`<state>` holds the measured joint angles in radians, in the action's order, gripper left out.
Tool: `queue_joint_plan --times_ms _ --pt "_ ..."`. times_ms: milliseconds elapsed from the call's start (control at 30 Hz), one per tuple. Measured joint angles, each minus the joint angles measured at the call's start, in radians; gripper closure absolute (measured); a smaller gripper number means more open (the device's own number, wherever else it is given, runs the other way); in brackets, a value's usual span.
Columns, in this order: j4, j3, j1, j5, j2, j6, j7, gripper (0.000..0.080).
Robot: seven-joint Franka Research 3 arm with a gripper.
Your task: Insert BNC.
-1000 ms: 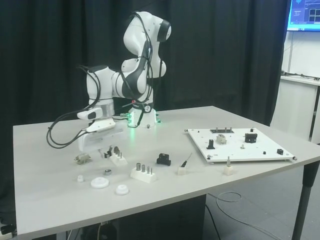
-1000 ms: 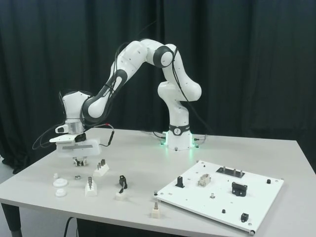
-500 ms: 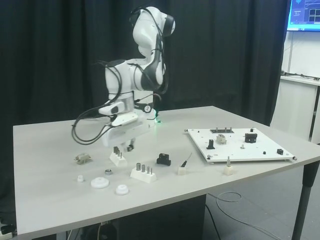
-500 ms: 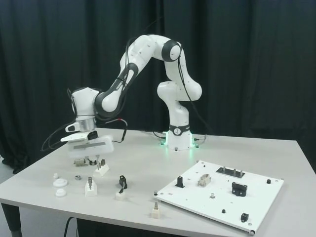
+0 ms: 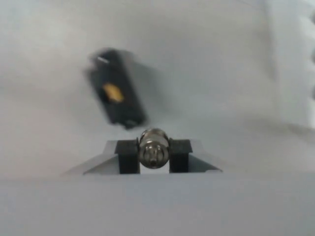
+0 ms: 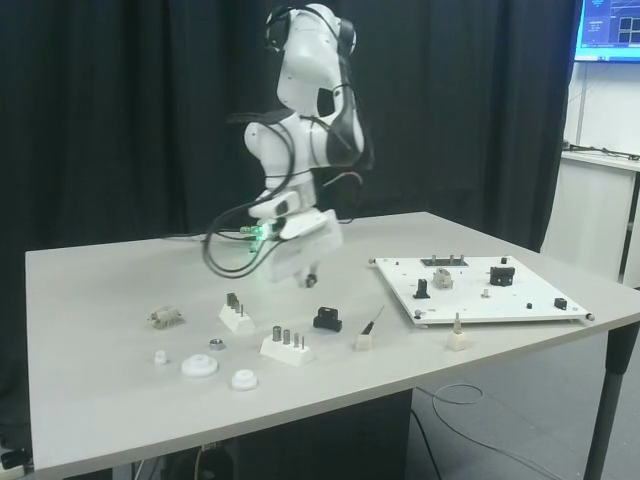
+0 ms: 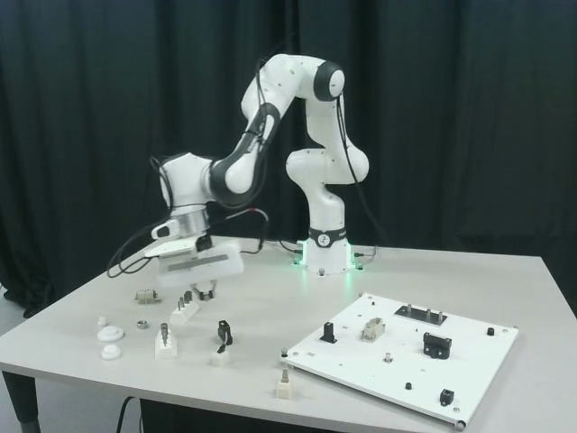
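Observation:
In the wrist view my gripper (image 5: pixel 153 156) is shut on a small metal BNC connector (image 5: pixel 153 146), held between two black pads (image 5: pixel 127 156). Beyond it on the grey table lies a black block (image 5: pixel 115 96). From the first room view the gripper (image 6: pixel 308 274) hangs above the table, just behind that black block (image 6: pixel 326 319) and left of the white board (image 6: pixel 530 302). The second room view has the gripper (image 7: pixel 206 290) over the small parts, well left of the board (image 7: pixel 469 379). Several black and grey fittings stand on the board.
Near the gripper stand a white holder with pins (image 6: pixel 236 314) (image 7: pixel 185 308), a second pin holder (image 6: pixel 287 345) (image 7: pixel 164 345), a grey connector (image 6: pixel 165 318) (image 7: pixel 146 295), white gears (image 6: pixel 199 366) (image 7: pixel 110 335) and a small post block (image 6: pixel 456 338) (image 7: pixel 285 386).
The arm has risen from low over the left holder and swung toward the board, carrying the connector. The parts on the table have not moved.

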<state>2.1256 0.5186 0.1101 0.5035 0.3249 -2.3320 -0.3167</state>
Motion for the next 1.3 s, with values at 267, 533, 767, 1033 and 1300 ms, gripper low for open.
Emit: queue_joint_plan --times_ms 267,533,767,1033,1300 --pt "0.054 -0.002 0.122 0.0 -0.055 -0.028 0.091 0.0678" --pt "0.087 -0.003 0.272 0.0 -0.094 -0.097 0.242 0.0678" --pt "0.09 -0.003 0.402 -0.002 -0.105 -0.162 0.37 0.0678" --pt "0.073 -0.003 0.521 -0.027 -0.106 -0.202 0.454 0.0678" --pt "0.043 -0.003 0.602 -0.057 -0.099 -0.2 0.465 0.0678"
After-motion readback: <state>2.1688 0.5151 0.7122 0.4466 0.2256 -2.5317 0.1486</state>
